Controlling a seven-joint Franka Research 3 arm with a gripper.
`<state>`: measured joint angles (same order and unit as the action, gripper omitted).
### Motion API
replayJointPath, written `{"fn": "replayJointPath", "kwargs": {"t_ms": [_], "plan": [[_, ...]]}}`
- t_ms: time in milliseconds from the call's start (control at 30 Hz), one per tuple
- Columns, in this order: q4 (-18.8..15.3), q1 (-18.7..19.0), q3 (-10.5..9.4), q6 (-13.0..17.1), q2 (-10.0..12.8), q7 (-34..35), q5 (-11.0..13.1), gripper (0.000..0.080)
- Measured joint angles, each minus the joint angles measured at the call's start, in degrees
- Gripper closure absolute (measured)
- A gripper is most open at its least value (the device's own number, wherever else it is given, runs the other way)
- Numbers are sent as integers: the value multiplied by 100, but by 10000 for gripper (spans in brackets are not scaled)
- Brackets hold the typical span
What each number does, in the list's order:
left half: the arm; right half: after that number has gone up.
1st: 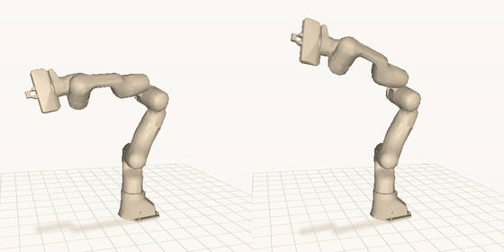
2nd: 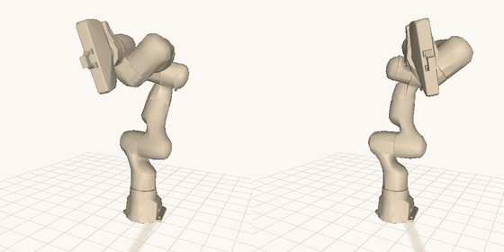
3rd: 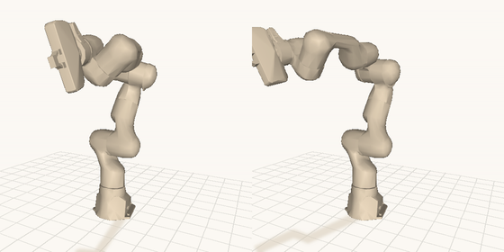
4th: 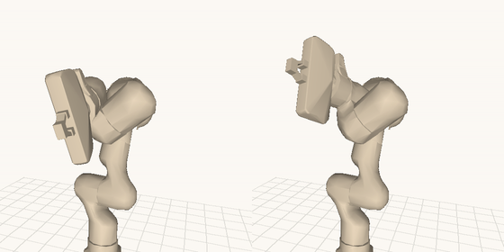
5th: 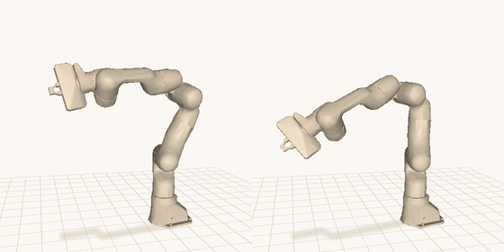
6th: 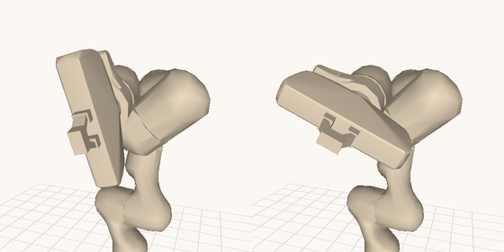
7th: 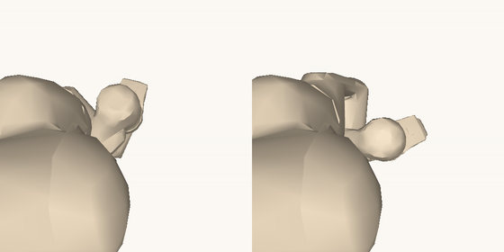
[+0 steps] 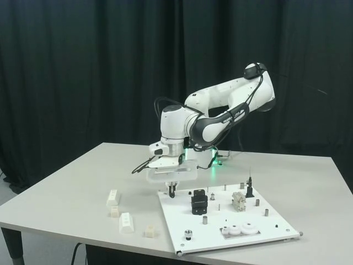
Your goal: Remove Ethernet.
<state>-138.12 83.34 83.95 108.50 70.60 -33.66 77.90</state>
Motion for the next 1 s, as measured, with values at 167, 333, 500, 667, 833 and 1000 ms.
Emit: {"fn": "replayJointPath", "kwargs": {"t_ms": [167,333,500,667,833,1000], "plan": [[1,15,157,-152,0,0,-75,725],[16,73,446,-451,0,0,-276,725],[28,150,716,-681,0,0,-476,725],[33,203,870,-779,-1,0,-581,725],[38,230,918,-792,-1,1,-615,725],[38,254,933,-793,-1,5,-626,725]]}}
